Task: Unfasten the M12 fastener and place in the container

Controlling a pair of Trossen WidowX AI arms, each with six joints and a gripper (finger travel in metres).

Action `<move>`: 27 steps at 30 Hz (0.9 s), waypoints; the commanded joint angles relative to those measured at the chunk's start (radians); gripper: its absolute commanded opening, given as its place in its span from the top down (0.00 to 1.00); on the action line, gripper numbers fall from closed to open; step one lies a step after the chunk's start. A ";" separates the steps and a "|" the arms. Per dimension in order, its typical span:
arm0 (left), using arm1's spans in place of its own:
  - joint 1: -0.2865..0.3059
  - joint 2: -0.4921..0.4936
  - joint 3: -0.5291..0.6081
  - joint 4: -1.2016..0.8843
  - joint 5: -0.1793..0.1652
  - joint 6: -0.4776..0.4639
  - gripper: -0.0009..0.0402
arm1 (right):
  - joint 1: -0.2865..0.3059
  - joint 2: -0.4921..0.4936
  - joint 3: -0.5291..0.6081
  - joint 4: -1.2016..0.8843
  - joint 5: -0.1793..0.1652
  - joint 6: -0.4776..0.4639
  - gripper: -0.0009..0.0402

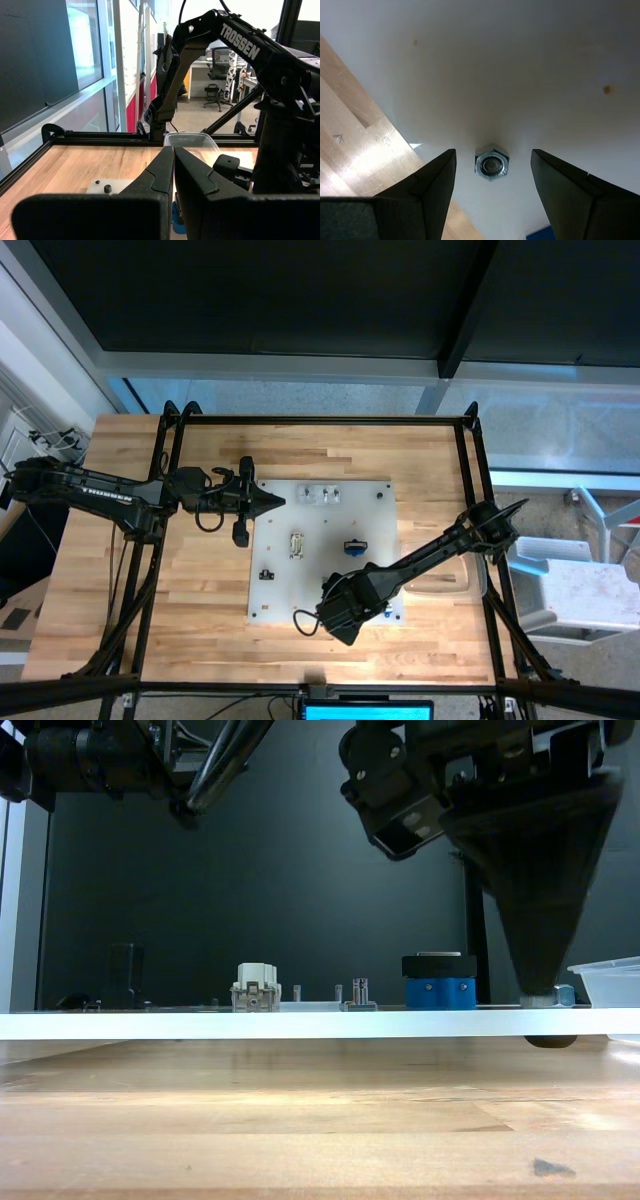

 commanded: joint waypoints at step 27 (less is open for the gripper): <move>0.000 0.000 0.000 0.000 0.000 0.000 0.98 | 0.004 0.006 -0.002 0.010 -0.009 0.000 0.85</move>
